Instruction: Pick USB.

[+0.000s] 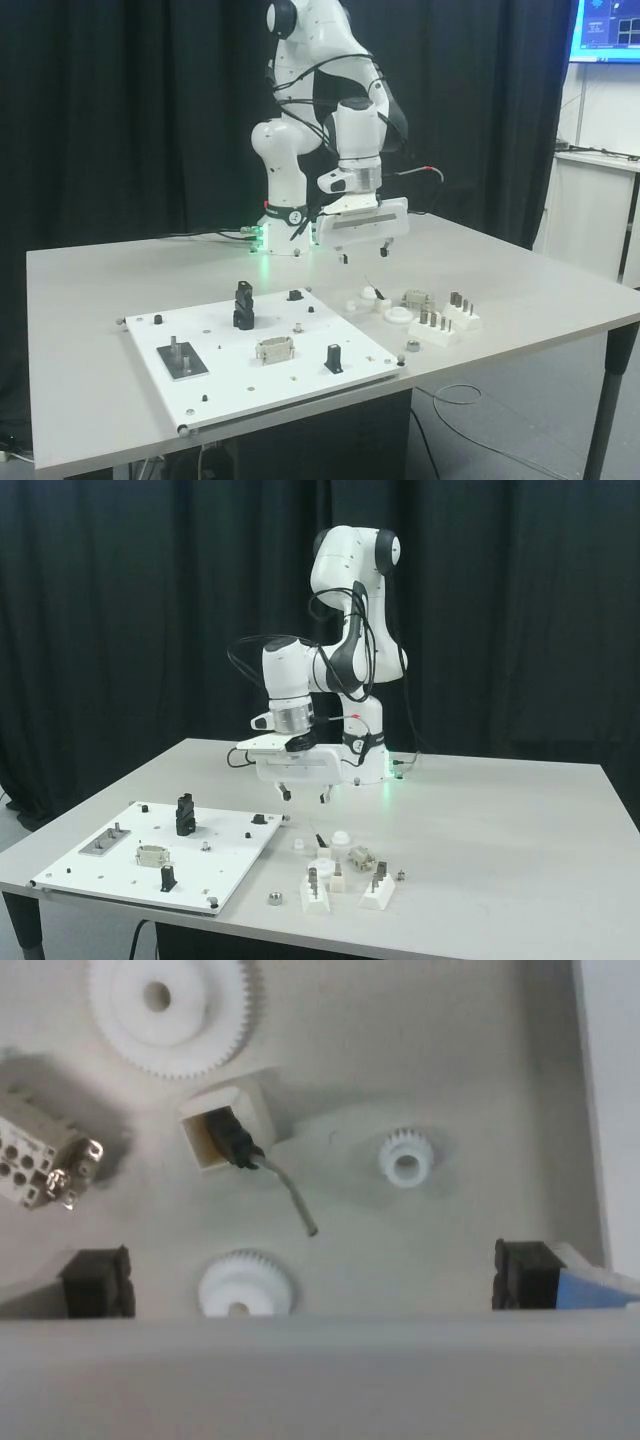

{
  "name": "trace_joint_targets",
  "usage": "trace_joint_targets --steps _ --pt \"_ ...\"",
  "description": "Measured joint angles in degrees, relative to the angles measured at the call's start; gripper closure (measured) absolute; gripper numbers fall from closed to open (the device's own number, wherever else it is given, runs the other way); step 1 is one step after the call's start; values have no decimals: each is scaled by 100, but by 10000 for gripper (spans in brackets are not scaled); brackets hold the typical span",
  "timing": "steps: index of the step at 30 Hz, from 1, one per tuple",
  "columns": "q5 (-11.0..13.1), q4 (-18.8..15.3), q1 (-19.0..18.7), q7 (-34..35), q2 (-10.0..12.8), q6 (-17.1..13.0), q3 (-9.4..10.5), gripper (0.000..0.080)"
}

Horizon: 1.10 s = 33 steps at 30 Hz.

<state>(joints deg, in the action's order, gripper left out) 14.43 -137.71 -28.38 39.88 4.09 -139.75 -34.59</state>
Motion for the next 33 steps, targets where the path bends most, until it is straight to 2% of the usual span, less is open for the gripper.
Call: trace_joint_targets --steps 13,24,33 --pt "314 -37 0 -1 181 -287 68 3" --pt "460 -34 0 -3 345 -552 135 3" --pt "700 -13 0 -28 483 -732 231 3"
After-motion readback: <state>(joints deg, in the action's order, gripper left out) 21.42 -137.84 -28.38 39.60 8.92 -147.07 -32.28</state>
